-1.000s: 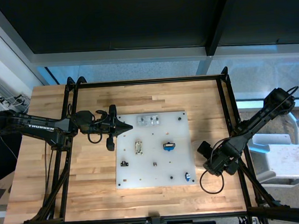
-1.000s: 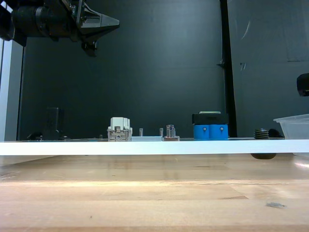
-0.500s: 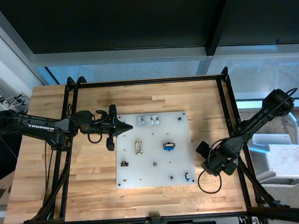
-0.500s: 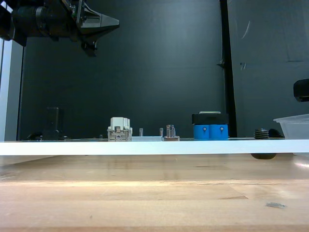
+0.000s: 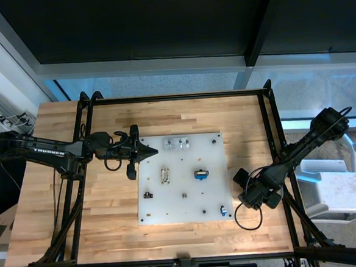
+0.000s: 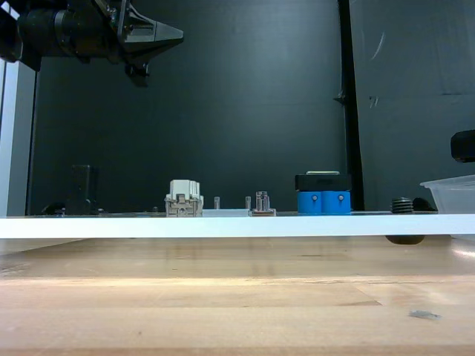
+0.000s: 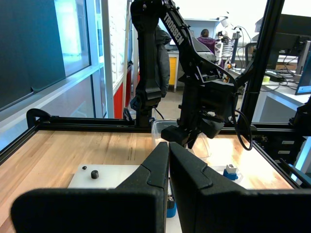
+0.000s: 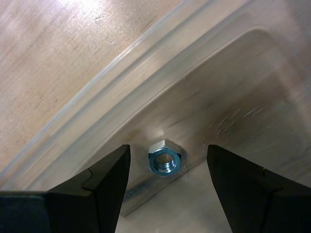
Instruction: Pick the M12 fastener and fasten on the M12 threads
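Note:
The M12 nut [image 8: 165, 158], small, silver and hexagonal, lies flat on the floor of the clear tray [image 8: 121, 109]. My right gripper [image 8: 168, 153] hangs open just above it, one black finger [image 8: 99, 187] on each side, neither touching it. From above, the right gripper [image 5: 254, 196] sits off the white board's [image 5: 170, 201] right edge. The M12 threads [image 6: 402, 205] are a bare black ribbed stud, seen from above as a dot [image 5: 205, 210] by the board's near right edge. My left gripper [image 7: 168, 151] is shut and empty, held high over the board's left edge [image 5: 149, 151].
On the board stand a blue block [image 5: 200, 174], a beige connector [image 5: 164, 176], a blue-tipped plug [image 5: 223, 212] and a black post [image 5: 214, 140] at the far right corner. The tray [image 6: 450, 194] lies on the wood right of the board. A black frame rings the table.
The right gripper has drifted slightly left and lower over the tray. The left arm has not moved.

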